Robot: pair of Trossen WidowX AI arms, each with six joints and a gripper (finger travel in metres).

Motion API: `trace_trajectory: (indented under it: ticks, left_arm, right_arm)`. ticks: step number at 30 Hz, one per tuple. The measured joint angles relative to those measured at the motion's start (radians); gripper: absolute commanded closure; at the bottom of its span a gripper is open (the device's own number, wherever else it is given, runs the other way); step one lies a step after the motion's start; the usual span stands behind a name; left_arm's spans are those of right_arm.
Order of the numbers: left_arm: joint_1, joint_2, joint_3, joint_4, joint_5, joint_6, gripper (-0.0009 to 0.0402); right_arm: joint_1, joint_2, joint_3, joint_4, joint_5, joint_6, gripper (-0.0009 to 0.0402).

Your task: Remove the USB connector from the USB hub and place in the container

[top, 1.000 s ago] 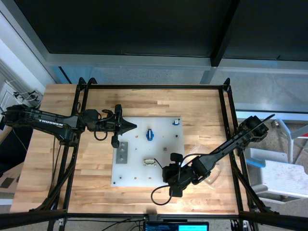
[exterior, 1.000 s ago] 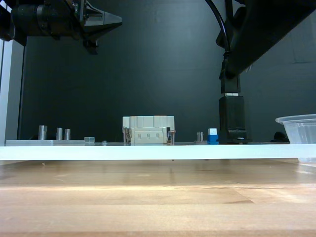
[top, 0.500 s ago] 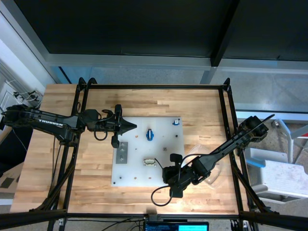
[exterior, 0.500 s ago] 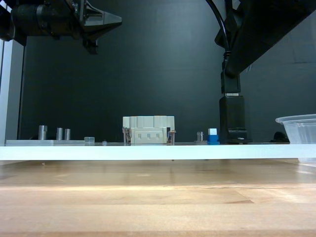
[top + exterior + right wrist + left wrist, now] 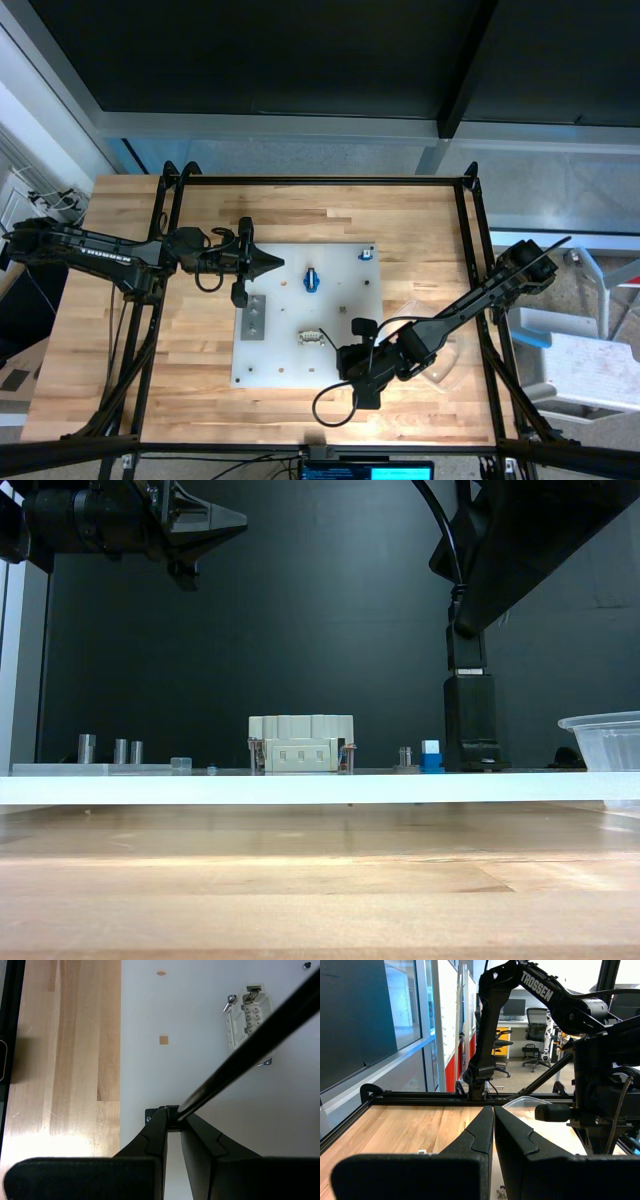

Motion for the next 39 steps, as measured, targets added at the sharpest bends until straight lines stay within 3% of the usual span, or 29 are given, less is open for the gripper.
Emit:
trace_trajectory:
  ticks: [13, 27, 33, 39]
  left_arm:
    - [0.0, 0.0, 0.0, 0.0, 0.0, 0.0, 0.0392]
    - [0.0, 0.0, 0.0, 0.0, 0.0, 0.0, 0.0392]
    - [0.0, 0.0, 0.0, 0.0, 0.0, 0.0, 0.0392]
    - [0.0, 0.0, 0.0, 0.0, 0.0, 0.0, 0.0392]
  right_arm:
    - [-0.022, 0.043, 0.086, -0.106, -0.019, -0.047, 0.0393]
    - [-0.019, 0.035, 0.066, -0.059, -0.022, -0.048, 0.0393]
    - [-0.005, -0.002, -0.002, 0.023, -0.003, -0.026, 0.0393]
    - [0.017, -0.036, -0.042, 0.033, 0.042, -0.015, 0.0393]
